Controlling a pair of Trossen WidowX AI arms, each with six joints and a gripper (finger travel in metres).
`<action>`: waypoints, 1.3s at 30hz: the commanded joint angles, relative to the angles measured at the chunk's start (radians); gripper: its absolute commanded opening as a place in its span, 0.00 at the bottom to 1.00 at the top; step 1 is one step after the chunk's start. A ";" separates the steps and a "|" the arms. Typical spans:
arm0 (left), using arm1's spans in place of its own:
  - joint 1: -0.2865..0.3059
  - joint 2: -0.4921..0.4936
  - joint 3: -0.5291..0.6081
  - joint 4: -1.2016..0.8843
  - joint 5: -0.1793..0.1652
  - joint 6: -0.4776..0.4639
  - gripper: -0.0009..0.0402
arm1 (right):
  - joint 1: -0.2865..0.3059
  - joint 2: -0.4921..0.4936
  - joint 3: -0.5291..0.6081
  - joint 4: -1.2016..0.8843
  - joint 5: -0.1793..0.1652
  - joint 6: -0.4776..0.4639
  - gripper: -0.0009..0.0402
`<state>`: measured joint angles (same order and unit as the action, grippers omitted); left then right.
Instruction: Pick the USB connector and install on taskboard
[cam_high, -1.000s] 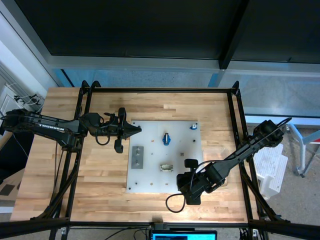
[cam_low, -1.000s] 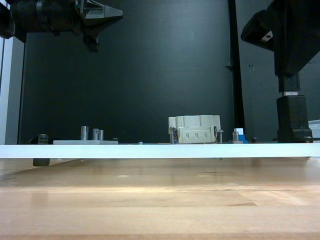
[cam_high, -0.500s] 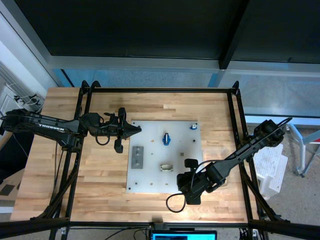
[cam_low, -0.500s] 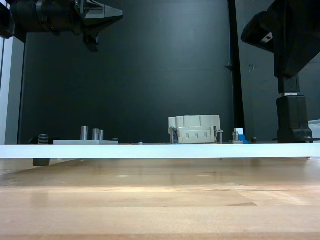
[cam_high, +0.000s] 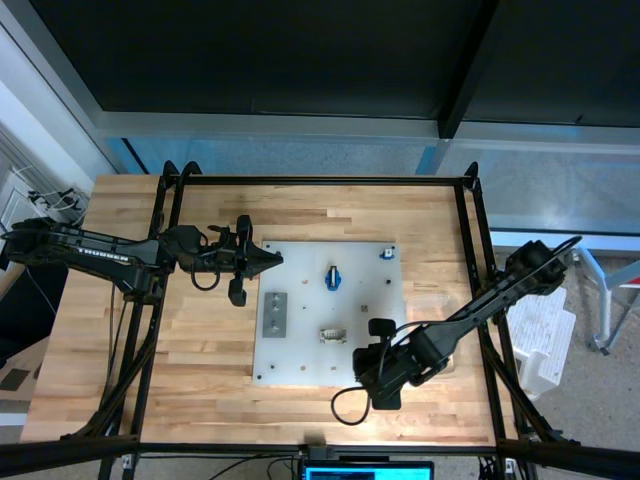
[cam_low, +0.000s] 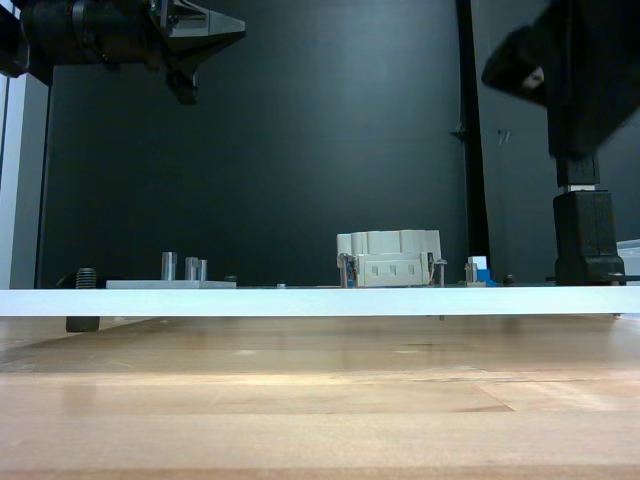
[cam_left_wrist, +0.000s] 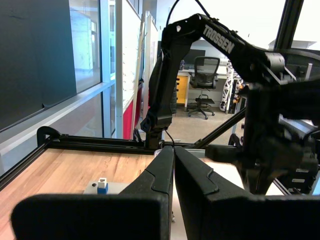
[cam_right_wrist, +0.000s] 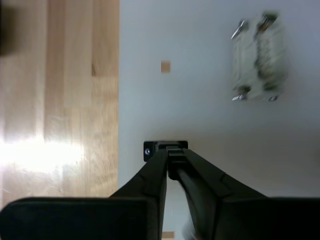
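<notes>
— How do the right jaws stand?

— Narrow. On my right wrist feed the right gripper (cam_right_wrist: 173, 154) has its fingers (cam_right_wrist: 145, 182) drawn in almost to touching. They pinch the USB connector (cam_low: 578, 175) at the tips.

— Which way does it point?

— Straight down. At the far right of the low view I read its long axis as upright. The silvery stub comes out below the jaws, and its lower end meets the top of the black socket (cam_right_wrist: 154, 148). That socket sits just beyond the fingertips. In the high view the gripper stands over the lower right part of the taskboard (cam_high: 300, 350).

— What can't you make out?

— I can't tell how far the stub is into the socket. Its whitish body is hidden inside the jaws, and my wrist feed gives only a dark sliver between the fingers. From above, the right arm (cam_high: 480, 305) covers both connector and socket. In the low view the gripper is cut off by the frame's right edge.

— And around it?

— The silver-beige connector (cam_right_wrist: 257, 57) stands on the board, well apart from the socket. The left gripper (cam_left_wrist: 173, 150) hangs high over the board's upper left corner, jaws pressed together on nothing.
</notes>
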<state>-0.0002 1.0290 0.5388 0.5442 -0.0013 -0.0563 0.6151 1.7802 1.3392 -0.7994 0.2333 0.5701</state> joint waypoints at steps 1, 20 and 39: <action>0.000 0.000 0.000 0.000 0.000 0.000 0.02 | 0.000 -0.007 0.007 0.005 0.011 0.017 0.23; 0.000 0.000 0.000 0.000 0.000 0.000 0.02 | 0.000 -0.089 0.062 -0.095 0.027 0.027 0.45; 0.000 0.000 0.000 0.000 0.000 0.000 0.02 | -0.013 -0.172 0.019 -0.146 0.002 -0.003 0.39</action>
<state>-0.0002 1.0290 0.5388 0.5438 -0.0013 -0.0566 0.6067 1.6218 1.3693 -0.9466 0.2340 0.5774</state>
